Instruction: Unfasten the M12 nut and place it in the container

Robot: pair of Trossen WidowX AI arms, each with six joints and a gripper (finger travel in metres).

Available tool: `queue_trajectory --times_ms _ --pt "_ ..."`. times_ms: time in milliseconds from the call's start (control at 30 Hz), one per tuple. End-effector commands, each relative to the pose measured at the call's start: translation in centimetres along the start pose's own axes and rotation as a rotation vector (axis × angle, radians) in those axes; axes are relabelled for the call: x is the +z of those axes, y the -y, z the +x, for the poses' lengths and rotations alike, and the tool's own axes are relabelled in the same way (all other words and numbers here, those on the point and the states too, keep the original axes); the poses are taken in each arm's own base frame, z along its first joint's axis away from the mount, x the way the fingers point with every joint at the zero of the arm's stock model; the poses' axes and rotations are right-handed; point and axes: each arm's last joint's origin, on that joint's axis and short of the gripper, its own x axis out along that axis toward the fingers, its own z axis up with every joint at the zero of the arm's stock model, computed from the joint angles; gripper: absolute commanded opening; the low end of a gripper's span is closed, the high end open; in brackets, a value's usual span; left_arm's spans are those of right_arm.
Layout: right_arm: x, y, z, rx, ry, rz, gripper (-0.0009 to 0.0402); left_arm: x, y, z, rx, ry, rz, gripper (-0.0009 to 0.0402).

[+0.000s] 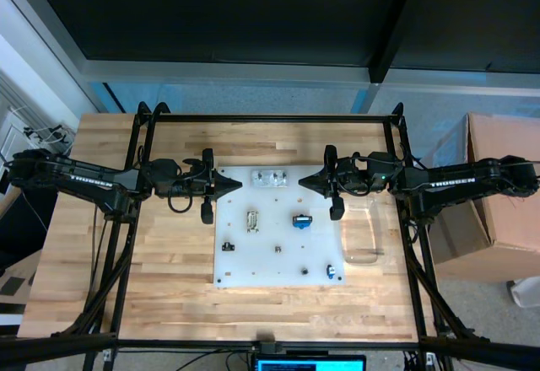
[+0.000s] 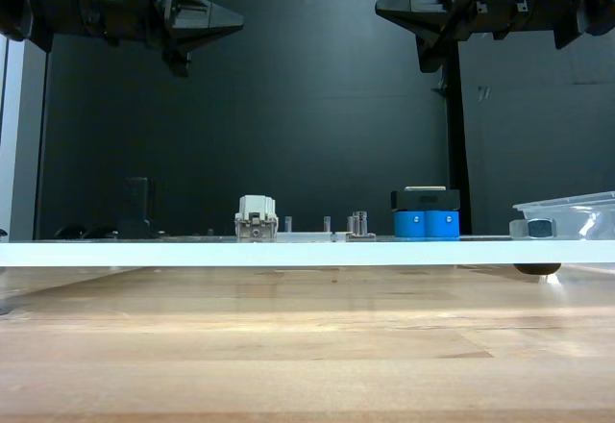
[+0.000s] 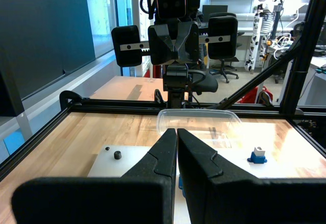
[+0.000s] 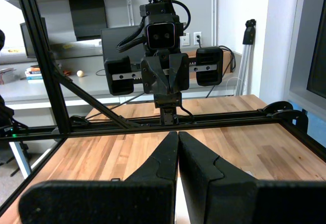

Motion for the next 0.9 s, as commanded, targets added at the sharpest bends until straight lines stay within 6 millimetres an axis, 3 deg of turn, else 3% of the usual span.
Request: queue_trajectory --times_ms 33,500,667,900 --pt "0.0 0.0 0.0 0.0 0.0 0.0 0.0 0.0 0.0 0.0 0.0 0.0 0.0 0.0" --pt "-0.1 0.0 0.0 -0.001 -0.022 0.005 0.0 0.0 0.0 0.0 -0.001 0.0 0.0 0.0" --pt "0.4 -1.0 0.6 -0.003 -0.172 0.015 0.0 0.0 0.0 0.0 0.0 0.0 0.0 0.0" --pt "1.8 -4.1 1.4 0.005 -0.447 0.033 0.0 0.0 0.0 0.0 0.0 0.0 0.0 0.0"
